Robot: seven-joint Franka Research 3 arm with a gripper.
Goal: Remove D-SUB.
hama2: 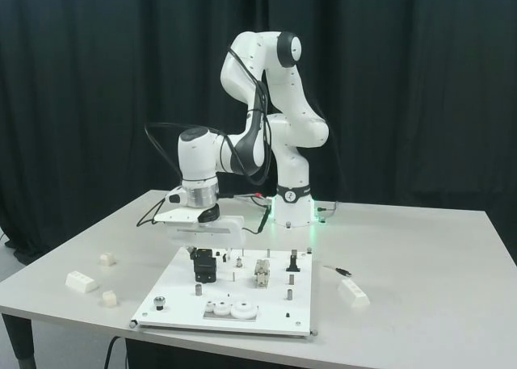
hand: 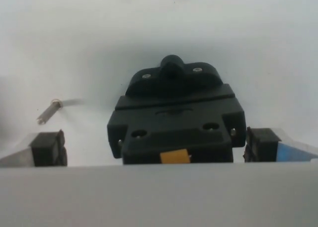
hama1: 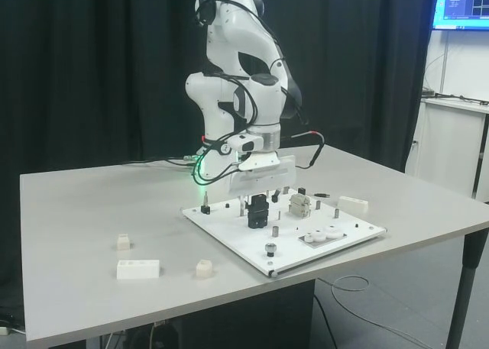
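The D-SUB connector [hand: 174, 120] is a black plug with two screws at its back, standing on the white board [hand: 248, 48]. My gripper [hand: 154, 148] is open and straddles it. One black fingertip [hand: 47, 148] stands clear of the plug, and the other fingertip [hand: 261, 145] is almost against its side. In the first room view the gripper [hama1: 260, 201] hangs just over the plug [hama1: 258, 213] near the middle of the board [hama1: 336, 246]. The second room view shows the plug [hama2: 203, 266] below the gripper [hama2: 202, 253].
The board [hama2: 266, 316] also carries upright pegs, a grey socket block [hama2: 262, 272], a black post [hama2: 292, 262] and white gears [hama2: 230, 308]. A small metal pin [hand: 48, 112] stands near the plug. White blocks [hama1: 138, 269] lie on the grey table, and another white block [hama2: 353, 292] lies beside the board.
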